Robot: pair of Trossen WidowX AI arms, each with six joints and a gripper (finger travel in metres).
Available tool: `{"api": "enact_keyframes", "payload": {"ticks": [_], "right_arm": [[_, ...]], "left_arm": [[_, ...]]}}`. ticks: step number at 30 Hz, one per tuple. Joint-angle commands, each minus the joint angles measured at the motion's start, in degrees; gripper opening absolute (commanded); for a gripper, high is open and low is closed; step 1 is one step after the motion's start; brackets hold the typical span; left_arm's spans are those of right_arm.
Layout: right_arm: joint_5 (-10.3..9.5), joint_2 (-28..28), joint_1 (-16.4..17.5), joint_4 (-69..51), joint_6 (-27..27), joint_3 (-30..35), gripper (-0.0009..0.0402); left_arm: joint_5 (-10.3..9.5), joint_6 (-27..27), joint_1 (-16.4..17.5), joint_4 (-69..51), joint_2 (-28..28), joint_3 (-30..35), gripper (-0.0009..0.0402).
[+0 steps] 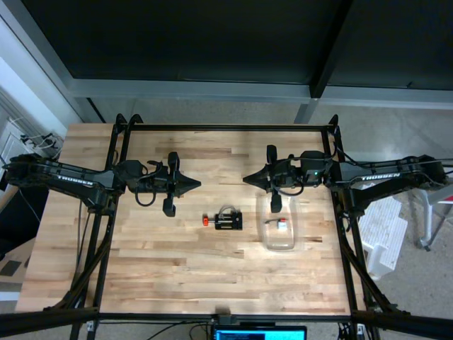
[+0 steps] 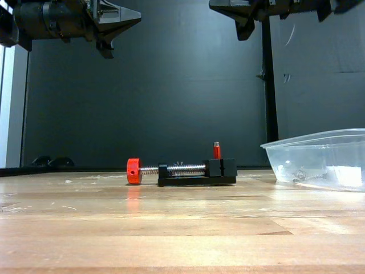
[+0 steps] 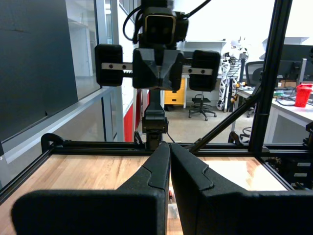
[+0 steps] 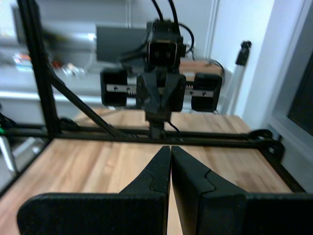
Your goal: Remove the RCA connector from the receptacle and place in the container
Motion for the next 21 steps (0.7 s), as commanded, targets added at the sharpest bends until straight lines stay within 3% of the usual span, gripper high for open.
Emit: {"api": "enact_keyframes", "payload": {"ticks": [1,6,9,21], "right_arm": [[1.44,-0.4,-0.4,4.0,-0.3,-2.5,0.0000],[2.95,-0.4,-0.3,8.1,-0.7,-5.2,0.0000],[5.18,-0.8,0.2,10.6,-0.8,-7.0,0.0000],[4.87,-1.9,1.8,11.6,-0.5,-9.8,0.0000]], "left_arm": [[0.00,0.0,0.0,0.0,0.0,0.0,0.0000],[0.00,0.0,0.0,0.0,0.0,0.0,0.0000],[0.00,0.0,0.0,0.0,0.0,0.0,0.0000],[0.00,0.0,0.0,0.0,0.0,0.0,0.0000]]}}
